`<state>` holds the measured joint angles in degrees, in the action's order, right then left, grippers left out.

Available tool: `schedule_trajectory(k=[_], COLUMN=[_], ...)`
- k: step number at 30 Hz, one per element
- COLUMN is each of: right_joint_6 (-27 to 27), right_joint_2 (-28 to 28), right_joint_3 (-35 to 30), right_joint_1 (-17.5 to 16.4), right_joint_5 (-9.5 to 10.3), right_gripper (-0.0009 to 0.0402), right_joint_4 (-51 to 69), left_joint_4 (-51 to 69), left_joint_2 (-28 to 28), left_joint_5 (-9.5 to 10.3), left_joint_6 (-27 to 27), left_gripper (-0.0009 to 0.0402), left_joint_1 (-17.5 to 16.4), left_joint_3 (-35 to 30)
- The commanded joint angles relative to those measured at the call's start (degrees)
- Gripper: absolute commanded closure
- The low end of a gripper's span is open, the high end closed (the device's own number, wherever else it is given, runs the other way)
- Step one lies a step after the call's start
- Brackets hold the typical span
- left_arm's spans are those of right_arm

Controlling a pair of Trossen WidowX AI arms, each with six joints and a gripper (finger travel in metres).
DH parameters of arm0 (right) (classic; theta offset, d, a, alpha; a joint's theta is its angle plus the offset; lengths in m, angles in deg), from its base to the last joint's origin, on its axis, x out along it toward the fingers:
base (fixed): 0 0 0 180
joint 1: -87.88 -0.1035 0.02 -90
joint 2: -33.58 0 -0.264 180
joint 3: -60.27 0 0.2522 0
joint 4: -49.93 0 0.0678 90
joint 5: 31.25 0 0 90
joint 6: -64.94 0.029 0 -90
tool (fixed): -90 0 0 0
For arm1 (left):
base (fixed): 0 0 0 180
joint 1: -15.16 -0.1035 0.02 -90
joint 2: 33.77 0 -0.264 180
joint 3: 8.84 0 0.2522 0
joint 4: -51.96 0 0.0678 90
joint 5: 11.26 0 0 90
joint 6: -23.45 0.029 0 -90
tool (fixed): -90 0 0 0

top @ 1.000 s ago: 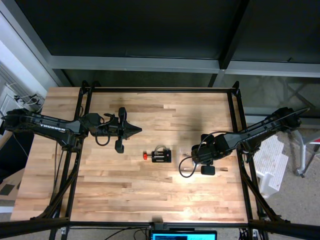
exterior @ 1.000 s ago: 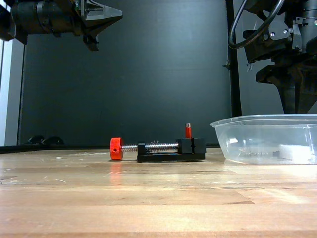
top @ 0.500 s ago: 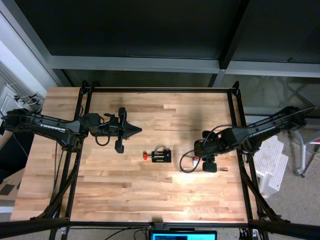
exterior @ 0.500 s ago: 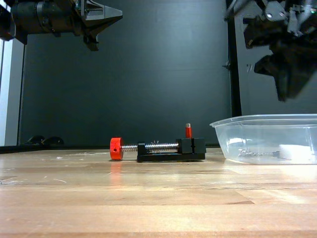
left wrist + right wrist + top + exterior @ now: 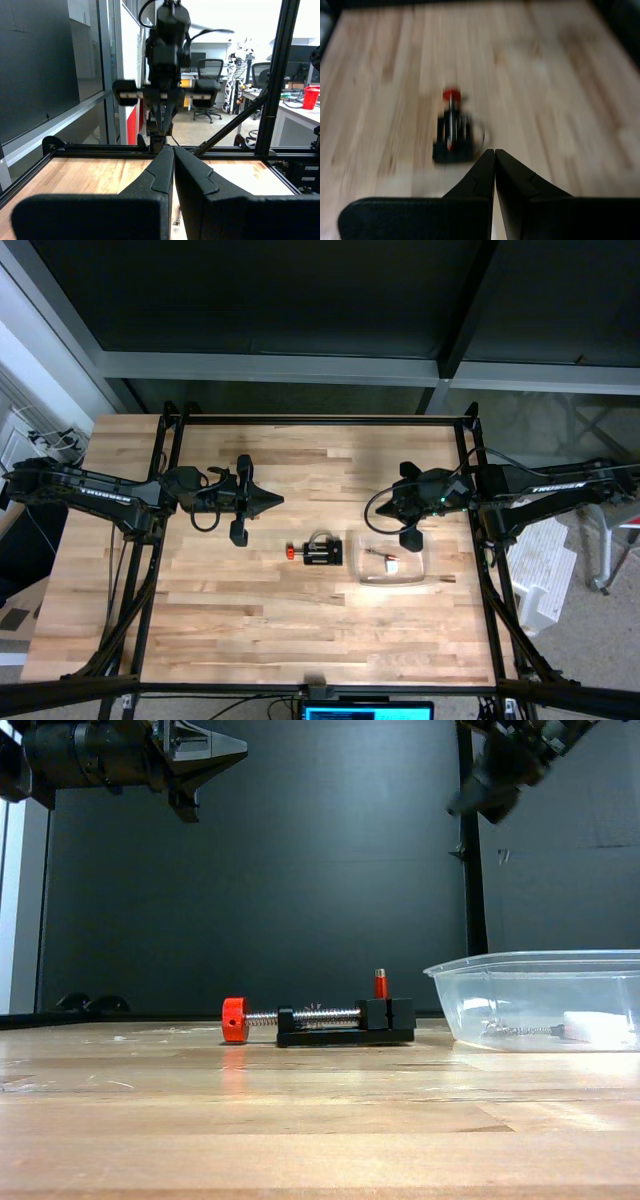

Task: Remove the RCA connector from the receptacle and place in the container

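The receptacle [image 5: 318, 552] is a small black block with a red-orange knob [image 5: 234, 1019] and lies mid-table, also in the right wrist view [image 5: 453, 131]. A small red post [image 5: 380, 984] stands on it. The clear container [image 5: 391, 576] sits just right of it. Inside lies the RCA connector [image 5: 376, 557], a slim silvery plug [image 5: 516, 1031]. My right gripper [image 5: 390, 506] hangs shut and empty, high and behind the container [image 5: 478, 800]. My left gripper [image 5: 272, 501] is shut and parked high at the left [image 5: 222, 756].
A small white square piece [image 5: 392, 562] also lies in the container. A black frame rail [image 5: 320, 420] runs round the table's far and side edges. Bare wood spreads in front of the receptacle and container.
My right gripper has risen from over the container and swung back and away to the far right. The connector stays in the container. The left arm has not moved.
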<state>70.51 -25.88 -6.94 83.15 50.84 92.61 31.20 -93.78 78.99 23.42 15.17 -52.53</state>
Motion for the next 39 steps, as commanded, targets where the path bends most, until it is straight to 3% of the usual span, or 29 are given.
schedule_trajectory(k=[1,8,11,16,20,25,30,39], right_joint_6=[-2.6,-4.39,-4.39,-4.31,-2.58,-2.86,-3.3,-3.26], right_joint_2=[0.15,0.24,0.24,0.52,0.63,0.63,0.63,0.63], right_joint_3=[0.07,2.19,3.89,7.91,11.21,14.19,15.58,18.56], right_joint_1=[0.66,0.9,1.22,1.88,4.48,5.38,5.27,5.22], right_joint_5=[0.44,0.66,2.08,2.25,7.58,7.21,4.5,4.96], right_gripper=[0.0393,0.0393,0.0393,0.0393,0.0393,0.0393,0.0394,0.0394], right_joint_4=[-6.12,-20.9,-26.21,-35.87,-43.43,-48.11,-48.5,-52.35], left_joint_4=[-0.02,-0.02,-0.02,-0.02,-0.02,-0.02,-0.02,-0.02], left_joint_2=[0.0,0.0,0.0,0.0,0.0,0.0,0.0,0.0], left_joint_5=[-0.02,-0.02,-0.02,-0.02,0.0,-0.02,0.0,0.0], left_joint_6=[0.0,0.0,0.0,0.02,0.0,0.0,0.0,0.0], left_gripper=[0.0393,0.0393,0.0393,0.0393,0.0393,0.0393,0.0393,0.0393], left_joint_1=[-0.02,-0.02,0.0,-0.02,-0.02,-0.02,0.0,0.0], left_joint_3=[-0.02,-0.02,-0.02,-0.02,-0.02,-0.02,-0.02,-0.02])
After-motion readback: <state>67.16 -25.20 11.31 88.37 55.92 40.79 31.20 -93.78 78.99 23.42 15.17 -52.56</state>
